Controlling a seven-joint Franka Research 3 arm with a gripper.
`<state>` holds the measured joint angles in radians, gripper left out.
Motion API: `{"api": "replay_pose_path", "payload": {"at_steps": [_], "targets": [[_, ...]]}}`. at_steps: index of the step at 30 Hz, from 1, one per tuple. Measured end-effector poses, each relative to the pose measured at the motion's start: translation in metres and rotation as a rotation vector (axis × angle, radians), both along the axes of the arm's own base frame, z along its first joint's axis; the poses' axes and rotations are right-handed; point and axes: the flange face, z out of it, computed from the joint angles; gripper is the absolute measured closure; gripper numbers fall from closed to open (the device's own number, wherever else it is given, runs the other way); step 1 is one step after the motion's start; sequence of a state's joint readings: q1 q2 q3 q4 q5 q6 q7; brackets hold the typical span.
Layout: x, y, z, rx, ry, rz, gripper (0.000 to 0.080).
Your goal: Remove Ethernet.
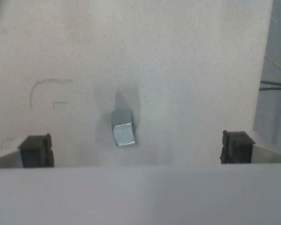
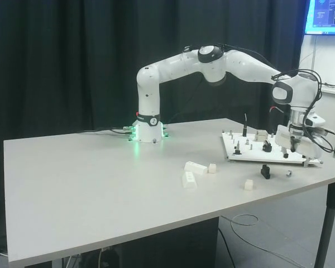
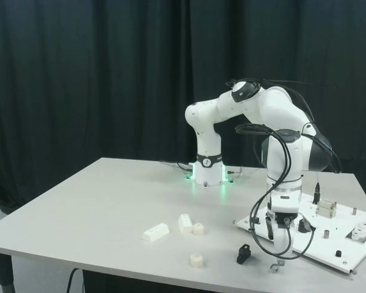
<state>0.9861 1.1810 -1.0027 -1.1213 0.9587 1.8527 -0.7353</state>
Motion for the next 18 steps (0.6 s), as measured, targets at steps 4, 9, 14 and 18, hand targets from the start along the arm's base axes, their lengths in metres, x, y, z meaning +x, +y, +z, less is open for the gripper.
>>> {"api": "replay_pose_path", "payload": {"at_steps": [4, 9, 14, 18], "targets": [[0.0, 0.0, 0.002, -0.004, -0.003, -0.097, 0.0003], [0.0, 0.001, 0.006, -0.018, -0.007, -0.185, 0.0003], [-0.003, 0.0, 0.012, -0.041, -0.002, -0.241, 0.0003], [-0.005, 0.0, 0.018, -0.058, 0.001, -0.28, 0.0003]]}}
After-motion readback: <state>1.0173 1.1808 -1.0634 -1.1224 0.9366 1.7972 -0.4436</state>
